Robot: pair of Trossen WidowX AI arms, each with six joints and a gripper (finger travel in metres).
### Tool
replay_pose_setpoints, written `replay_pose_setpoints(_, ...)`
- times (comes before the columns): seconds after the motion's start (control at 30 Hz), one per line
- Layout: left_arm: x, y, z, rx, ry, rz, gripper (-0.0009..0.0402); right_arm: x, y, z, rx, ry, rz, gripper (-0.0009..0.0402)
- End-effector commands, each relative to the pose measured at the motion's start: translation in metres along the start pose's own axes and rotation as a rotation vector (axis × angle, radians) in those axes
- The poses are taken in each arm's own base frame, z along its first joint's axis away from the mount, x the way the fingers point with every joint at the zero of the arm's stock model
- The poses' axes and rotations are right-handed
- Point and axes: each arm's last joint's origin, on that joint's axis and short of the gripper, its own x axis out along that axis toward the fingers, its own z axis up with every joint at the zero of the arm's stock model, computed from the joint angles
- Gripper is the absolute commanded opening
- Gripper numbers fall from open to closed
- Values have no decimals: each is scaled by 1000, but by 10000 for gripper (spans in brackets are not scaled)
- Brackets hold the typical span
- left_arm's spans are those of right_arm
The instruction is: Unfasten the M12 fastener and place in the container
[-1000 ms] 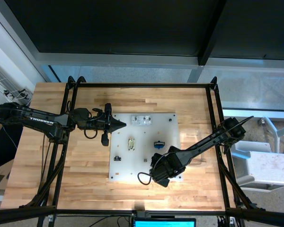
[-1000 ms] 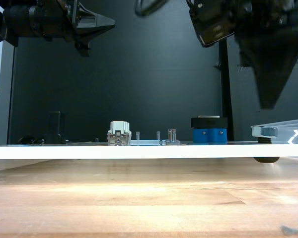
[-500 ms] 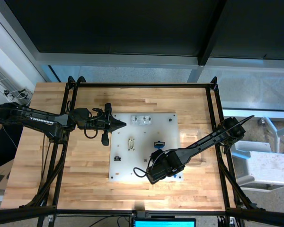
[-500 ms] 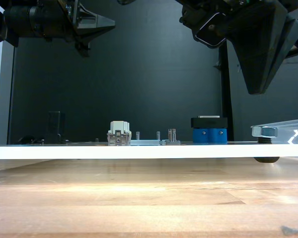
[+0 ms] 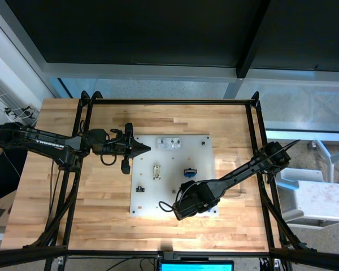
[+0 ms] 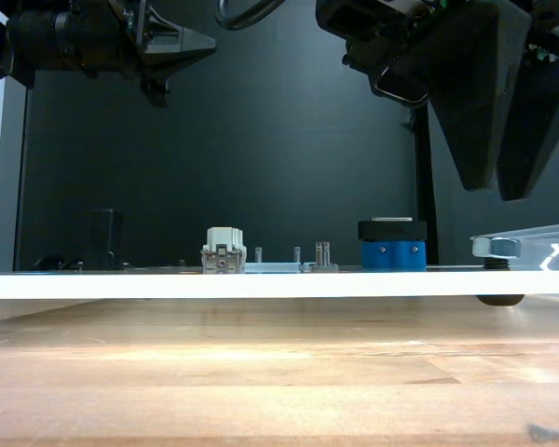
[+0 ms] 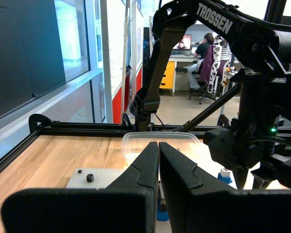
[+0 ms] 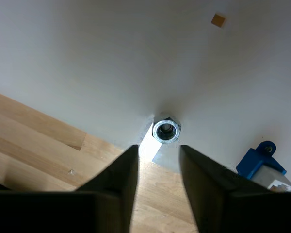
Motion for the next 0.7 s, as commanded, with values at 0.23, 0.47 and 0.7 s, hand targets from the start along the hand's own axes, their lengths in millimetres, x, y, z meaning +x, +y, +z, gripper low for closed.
replay_pose_setpoints(0.23,0,0,0,0,0,0,0,8,0,0,24,-2,-22,242)
replay_pose_setpoints(0.47,0,0,0,0,0,0,0,20,0,1,26,-3,-24,237)
replay_pose_setpoints(0.7,0,0,0,0,0,0,0,25,-2,3,36,-11,-17,206)
